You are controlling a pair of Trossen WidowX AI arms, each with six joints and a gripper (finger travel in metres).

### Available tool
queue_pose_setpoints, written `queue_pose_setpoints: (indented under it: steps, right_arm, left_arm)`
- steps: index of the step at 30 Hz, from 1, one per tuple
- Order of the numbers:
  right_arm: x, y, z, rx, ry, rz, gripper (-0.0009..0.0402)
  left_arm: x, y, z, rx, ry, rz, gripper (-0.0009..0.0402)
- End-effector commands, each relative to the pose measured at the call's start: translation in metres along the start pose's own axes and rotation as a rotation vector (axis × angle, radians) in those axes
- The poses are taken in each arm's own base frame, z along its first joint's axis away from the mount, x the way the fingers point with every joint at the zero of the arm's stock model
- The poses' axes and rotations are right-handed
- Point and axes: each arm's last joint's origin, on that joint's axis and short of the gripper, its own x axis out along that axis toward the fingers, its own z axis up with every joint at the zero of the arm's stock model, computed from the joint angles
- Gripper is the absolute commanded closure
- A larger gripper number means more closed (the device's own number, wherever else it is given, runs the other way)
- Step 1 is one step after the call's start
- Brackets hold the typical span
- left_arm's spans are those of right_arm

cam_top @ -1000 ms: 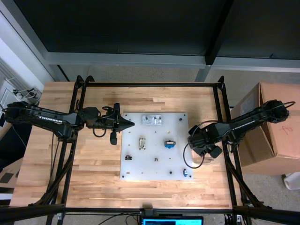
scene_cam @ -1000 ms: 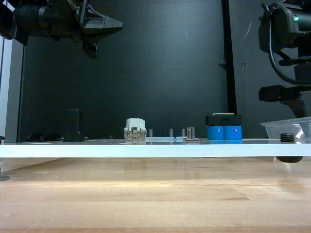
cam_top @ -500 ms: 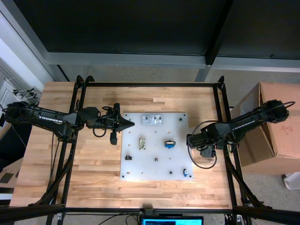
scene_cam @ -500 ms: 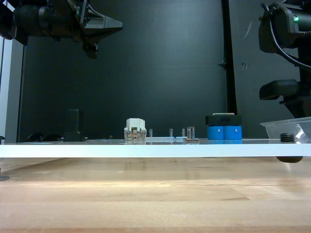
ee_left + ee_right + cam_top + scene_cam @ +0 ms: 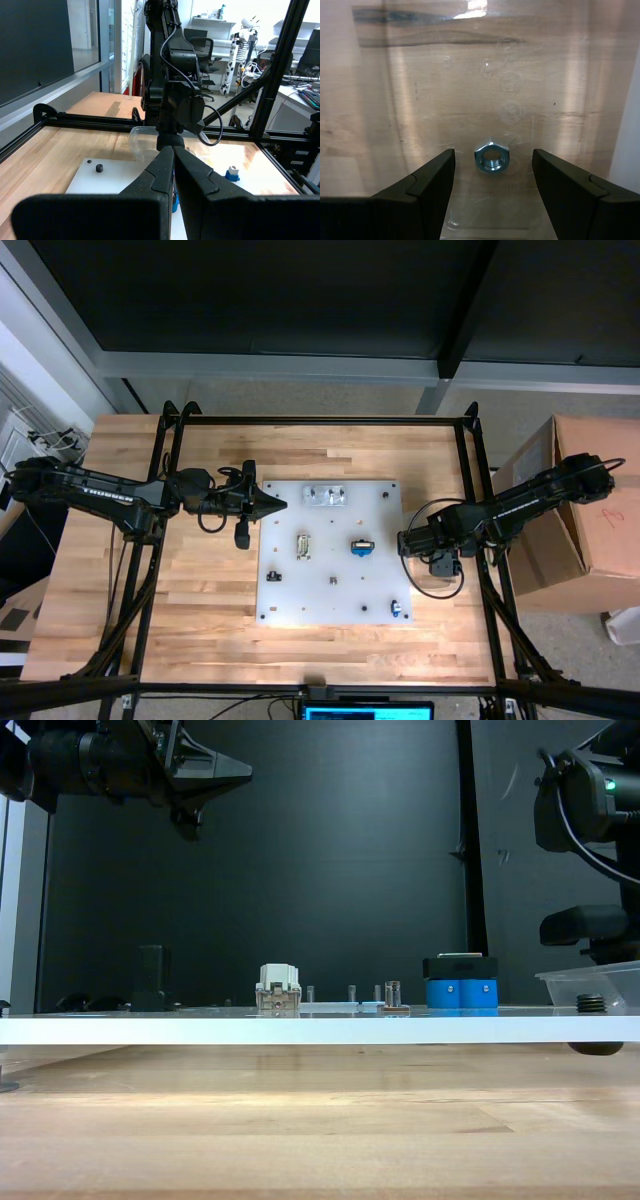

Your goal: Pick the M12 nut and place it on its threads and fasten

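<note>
**A:** Where is the small silver hex nut (image 5: 491,158)?

**B:** It lies flat and free on the floor of the clear plastic tray (image 5: 588,977), hole upward. The tray sits on the table just off the right edge of the white task board (image 5: 300,585). Nothing else shows in the tray.

**A:** And the short black ribbed stud (image 5: 591,1004)?

**B:** It stands bare near the board's near right edge, with its ribs showing.

**A:** Does anything have hold of the nut?

**B:** No. The right gripper (image 5: 493,170) points down into the tray. Its fingers (image 5: 427,187) are spread wide, one on each side of the nut, and neither touches it.

**A:** How much room is there around it?

**B:** There is bare tray floor on every side, and the tray walls stand well back.

**A:** And the other arm?

**B:** The left gripper (image 5: 173,152) hangs high over the board's left edge, pointing right across the board. Its fingers are pressed nearly together and hold nothing.

**A:** What about the surroundings?

**B:** The board lies on a pale wooden table (image 5: 200,590) inside a black metal frame (image 5: 310,421). A brown cardboard box (image 5: 585,515) stands beyond the table, to the board's right.
</note>
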Motion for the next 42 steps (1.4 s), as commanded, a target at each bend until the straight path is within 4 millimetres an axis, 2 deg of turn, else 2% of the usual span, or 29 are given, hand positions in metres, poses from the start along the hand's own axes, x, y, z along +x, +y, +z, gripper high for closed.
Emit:
queue_pose_setpoints:
  steps: [1, 12, 24, 36, 42]
  right_arm:
    - [0.0029, 0.0008, -0.0013, -0.016, 0.002, -0.004, 0.0178]
    - [0.0046, 0.0014, -0.002, -0.038, 0.001, -0.005, 0.0183]
    - [0.005, 0.0019, -0.002, -0.034, 0.0, -0.003, 0.027]
    - [0.0031, 0.0008, -0.0017, -0.029, -0.001, -0.01, 0.0323]
    - [-0.0006, 0.0009, -0.0017, 0.05, -0.007, -0.029, 0.0348]
  left_arm:
    - [0.0001, 0.0001, 0.0, 0.0, 0.0, 0.0, 0.0393]
    - [0.0001, 0.0001, 0.0, 0.0, 0.0, 0.0, 0.0393]
    - [0.0001, 0.0001, 0.0, 0.0, 0.0, 0.0, 0.0393]
    - [0.0001, 0.0001, 0.0, 0.0, 0.0, 0.0, 0.0393]
    - [0.0001, 0.0001, 0.0, 0.0, 0.0, 0.0, 0.0393]
